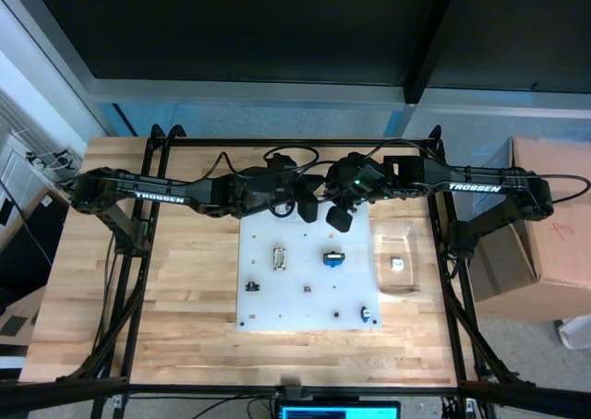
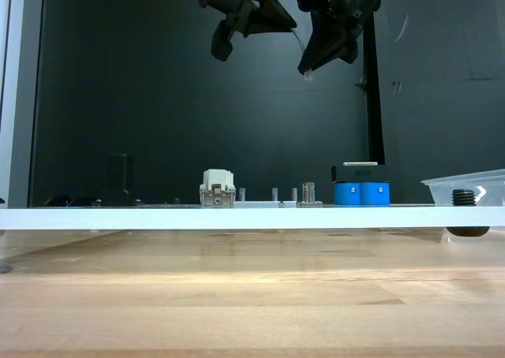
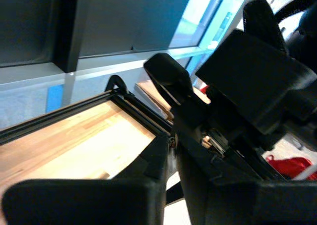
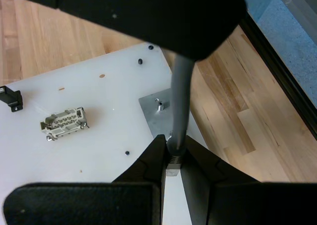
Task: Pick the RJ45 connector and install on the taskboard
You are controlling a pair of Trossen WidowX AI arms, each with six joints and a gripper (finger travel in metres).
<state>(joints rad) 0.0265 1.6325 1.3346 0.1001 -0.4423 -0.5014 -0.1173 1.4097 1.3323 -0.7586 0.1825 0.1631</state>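
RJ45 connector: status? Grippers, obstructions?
Right gripper shut on RJ45 connector, high over taskboard's far edge. Left gripper shut, alongside, also raised. Nothing seen between connector and board.

The left arm [image 1: 166, 195] and right arm [image 1: 480, 187] are finished in matte black, and white TROSSEN lettering [image 1: 155, 196] is printed on each. Black cables [image 1: 292, 151] are looped over the wrists. A green light [image 1: 356, 181] is lit on the right arm. Blocky black fingers [image 4: 143, 170] are fitted on the left gripper [image 1: 308, 205] and right gripper [image 1: 340, 218].
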